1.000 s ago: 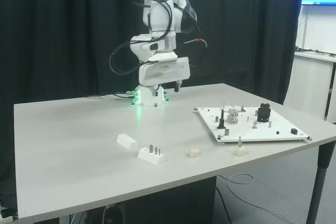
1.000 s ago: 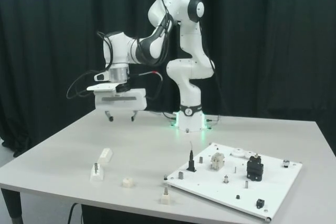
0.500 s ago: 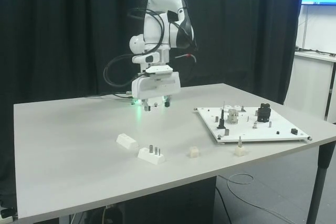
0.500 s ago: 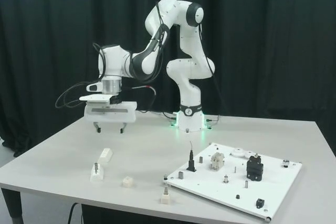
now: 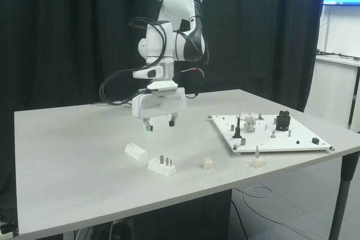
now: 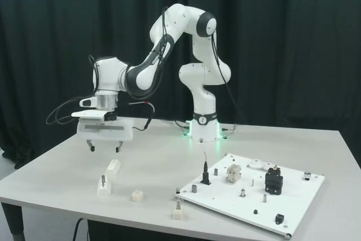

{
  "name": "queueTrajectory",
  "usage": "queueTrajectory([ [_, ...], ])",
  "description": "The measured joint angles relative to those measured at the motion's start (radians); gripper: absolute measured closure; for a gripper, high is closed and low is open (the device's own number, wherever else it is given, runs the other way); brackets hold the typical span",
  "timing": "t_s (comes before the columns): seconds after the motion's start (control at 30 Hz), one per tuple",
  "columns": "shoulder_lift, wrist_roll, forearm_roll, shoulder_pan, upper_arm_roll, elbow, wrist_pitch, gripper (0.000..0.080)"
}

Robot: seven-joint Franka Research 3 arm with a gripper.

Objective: Pick round peg 2.

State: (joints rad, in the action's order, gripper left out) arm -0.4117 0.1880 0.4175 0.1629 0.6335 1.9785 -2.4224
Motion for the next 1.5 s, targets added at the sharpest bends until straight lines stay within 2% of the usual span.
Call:
queueTrajectory([
  [0.17,-0.052,0.016,0.048,-0.012,-0.002,-0.052,0.022,0.0003],
  [0.4,-0.117,0.017,0.09,-0.03,-0.017,-0.119,0.045,0.0003],
  [0.63,-0.173,0.017,0.126,-0.046,-0.037,-0.17,0.055,0.0003],
  [0.77,-0.199,0.017,0.127,-0.05,-0.046,-0.19,0.055,0.0003],
  [1.07,-0.236,0.055,0.127,-0.051,-0.052,-0.214,0.055,0.0003],
  [1.5,-0.251,0.103,0.127,-0.076,-0.074,-0.215,0.055,0.0003],
])
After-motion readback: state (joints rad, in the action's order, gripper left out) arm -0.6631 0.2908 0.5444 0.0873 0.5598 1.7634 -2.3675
